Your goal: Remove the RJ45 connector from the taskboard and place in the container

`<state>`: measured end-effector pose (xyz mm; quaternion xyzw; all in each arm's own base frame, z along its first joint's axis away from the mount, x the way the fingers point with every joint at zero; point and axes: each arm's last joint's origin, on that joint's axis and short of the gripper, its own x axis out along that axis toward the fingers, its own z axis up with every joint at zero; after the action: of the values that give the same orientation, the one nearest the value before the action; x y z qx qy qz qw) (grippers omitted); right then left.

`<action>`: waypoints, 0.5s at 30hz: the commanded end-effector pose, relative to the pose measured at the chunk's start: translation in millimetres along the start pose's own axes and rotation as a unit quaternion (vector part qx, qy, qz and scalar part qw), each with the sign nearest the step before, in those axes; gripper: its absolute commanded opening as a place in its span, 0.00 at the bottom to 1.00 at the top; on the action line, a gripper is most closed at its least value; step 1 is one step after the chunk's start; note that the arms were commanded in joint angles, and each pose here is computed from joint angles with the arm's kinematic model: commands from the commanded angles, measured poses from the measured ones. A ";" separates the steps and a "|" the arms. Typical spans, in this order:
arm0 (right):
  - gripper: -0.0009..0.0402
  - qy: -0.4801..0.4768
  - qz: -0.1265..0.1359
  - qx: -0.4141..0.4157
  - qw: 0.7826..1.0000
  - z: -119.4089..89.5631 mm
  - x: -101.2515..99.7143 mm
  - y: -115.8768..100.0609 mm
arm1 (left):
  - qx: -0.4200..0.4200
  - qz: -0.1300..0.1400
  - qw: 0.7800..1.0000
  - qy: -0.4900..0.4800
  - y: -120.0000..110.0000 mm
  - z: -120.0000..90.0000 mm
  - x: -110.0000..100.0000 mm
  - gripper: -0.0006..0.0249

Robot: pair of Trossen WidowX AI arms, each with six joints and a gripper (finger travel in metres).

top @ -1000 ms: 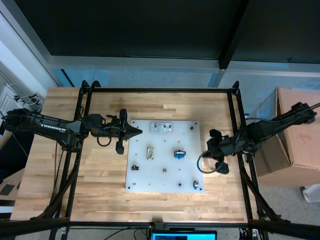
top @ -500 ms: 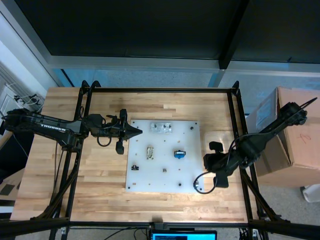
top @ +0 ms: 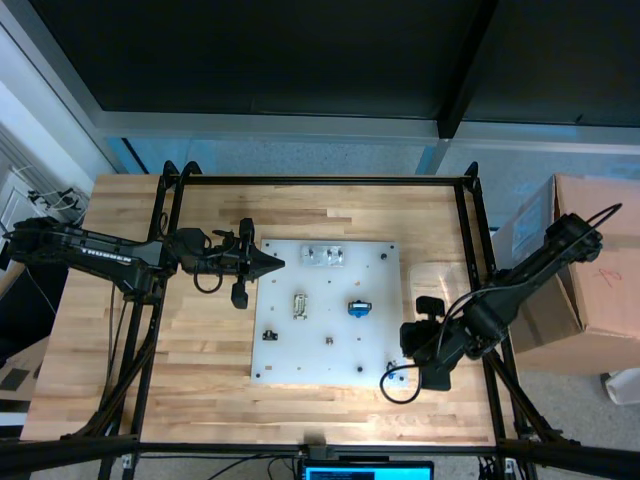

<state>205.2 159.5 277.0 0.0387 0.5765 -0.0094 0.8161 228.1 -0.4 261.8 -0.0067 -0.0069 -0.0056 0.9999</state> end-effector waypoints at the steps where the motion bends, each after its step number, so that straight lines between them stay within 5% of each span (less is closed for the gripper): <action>1: 0.36 0.002 0.002 -0.002 1.000 1.6 8.9 7.6 | 0.000 0.000 1.000 0.000 0.1 0.0 0.0 0.02; 8: 0.51 -0.001 0.001 -0.006 1.000 6.9 28.9 20.8 | 0.000 0.000 1.000 0.000 0.0 0.0 0.0 0.02; 15: 0.56 -0.017 -0.018 -0.010 1.000 9.5 41.5 27.2 | 0.000 0.000 1.000 0.000 0.0 0.0 0.0 0.03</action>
<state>229.1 186.4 244.5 0.0224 0.5628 -0.0179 0.8261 228.1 -0.3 261.7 -0.0069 -0.0067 -0.0054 0.9999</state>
